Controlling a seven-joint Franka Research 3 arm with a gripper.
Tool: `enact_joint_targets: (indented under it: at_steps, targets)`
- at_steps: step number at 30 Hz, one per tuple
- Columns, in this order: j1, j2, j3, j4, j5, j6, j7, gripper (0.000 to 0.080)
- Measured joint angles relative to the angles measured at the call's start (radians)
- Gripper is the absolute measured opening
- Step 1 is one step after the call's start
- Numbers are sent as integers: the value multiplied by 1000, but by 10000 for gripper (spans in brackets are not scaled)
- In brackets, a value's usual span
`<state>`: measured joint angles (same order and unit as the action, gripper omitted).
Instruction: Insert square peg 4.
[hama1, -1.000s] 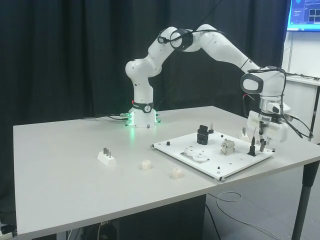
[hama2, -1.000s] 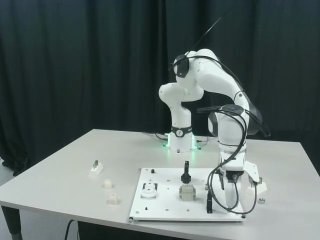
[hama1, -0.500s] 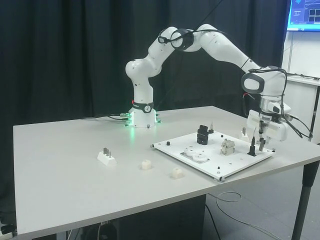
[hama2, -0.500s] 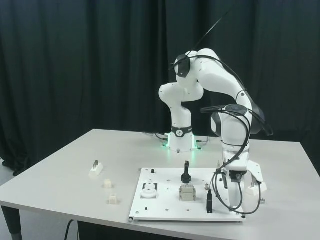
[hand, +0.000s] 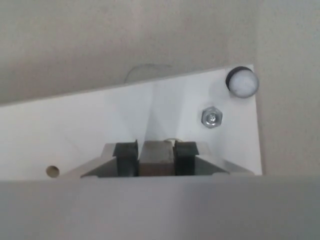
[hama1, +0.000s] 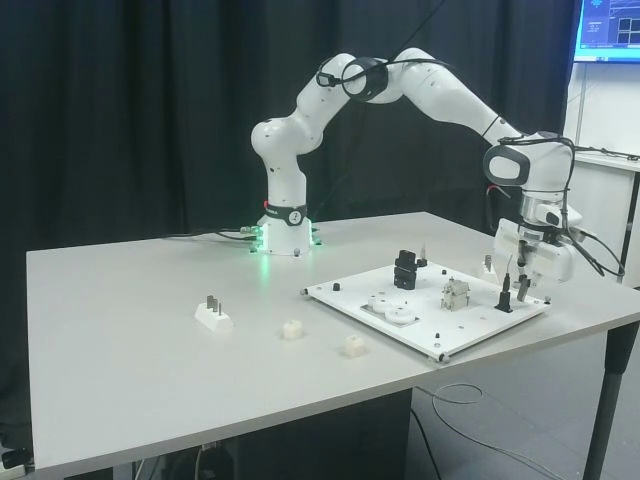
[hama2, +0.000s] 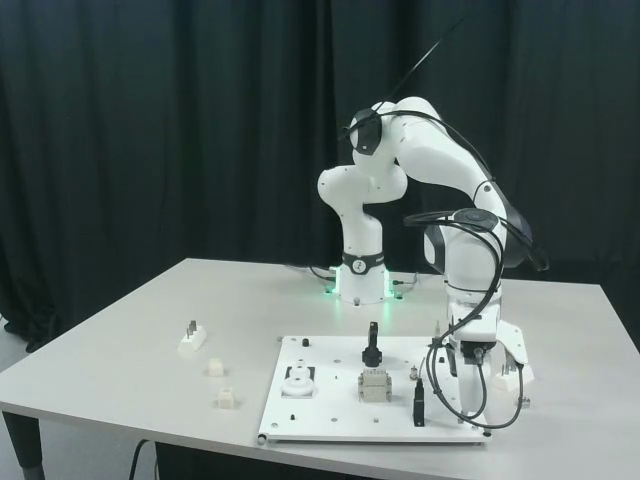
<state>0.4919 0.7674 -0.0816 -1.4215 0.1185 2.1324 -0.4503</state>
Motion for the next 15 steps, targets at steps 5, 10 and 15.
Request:
enact_joint_targets:
  at_steps: [5, 10, 15]
  targets:
    - [0, 0, -7, 0, 0, 2, 4, 150]
    - [0, 2, -15, 0, 0, 8, 4, 150]
    - [0, 2, -17, 0, 1, 9, 4, 150]
